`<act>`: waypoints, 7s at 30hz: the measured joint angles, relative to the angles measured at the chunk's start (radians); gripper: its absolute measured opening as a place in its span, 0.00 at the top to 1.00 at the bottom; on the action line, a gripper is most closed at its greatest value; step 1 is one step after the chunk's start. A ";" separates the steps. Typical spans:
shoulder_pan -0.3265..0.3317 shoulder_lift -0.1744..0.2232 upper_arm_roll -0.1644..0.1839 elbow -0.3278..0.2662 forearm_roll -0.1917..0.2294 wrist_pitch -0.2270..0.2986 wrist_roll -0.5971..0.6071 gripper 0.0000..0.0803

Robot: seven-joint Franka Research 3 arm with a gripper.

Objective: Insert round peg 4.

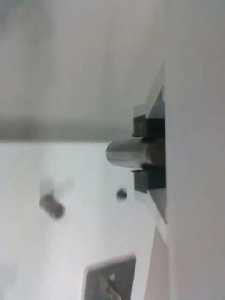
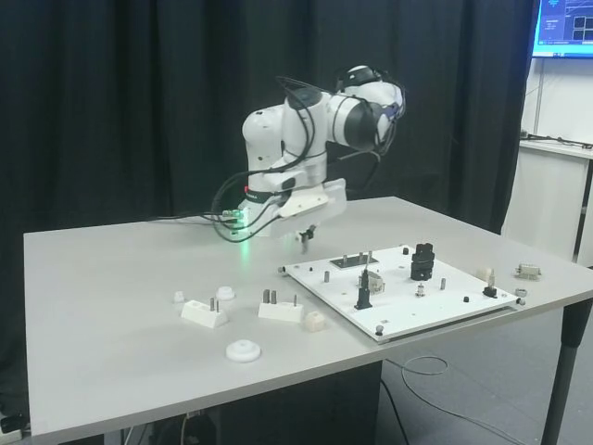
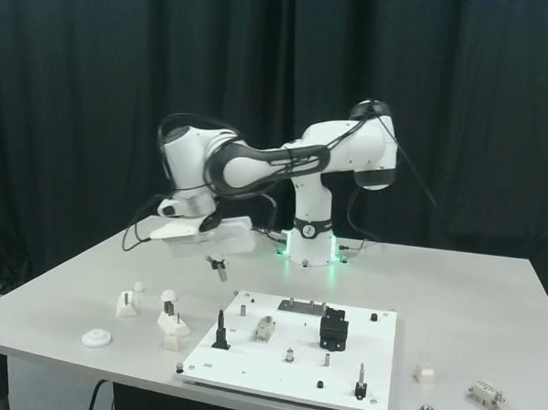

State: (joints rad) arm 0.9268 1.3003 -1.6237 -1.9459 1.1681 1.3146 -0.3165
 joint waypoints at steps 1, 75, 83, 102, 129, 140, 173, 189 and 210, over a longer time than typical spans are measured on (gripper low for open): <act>0.018 0.000 -0.002 -0.011 0.000 0.000 0.007 0.82; 0.677 -0.064 0.160 -0.233 0.183 0.463 0.526 0.82; 0.708 -0.065 0.163 -0.245 0.185 0.474 0.545 0.82; 0.775 -0.065 0.164 -0.286 0.184 0.542 0.579 0.82; 0.783 -0.068 0.167 -0.301 0.185 0.570 0.580 0.82; 0.783 -0.078 0.167 -0.301 0.185 0.562 0.580 0.82; 0.758 -0.079 0.176 -0.282 0.186 0.580 0.578 0.82; 0.757 -0.079 0.174 -0.277 0.185 0.563 0.578 0.82; 0.757 -0.079 0.172 -0.276 0.169 0.556 0.578 0.82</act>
State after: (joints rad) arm 1.6841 1.2210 -1.4513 -2.2222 1.3368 1.8704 0.2620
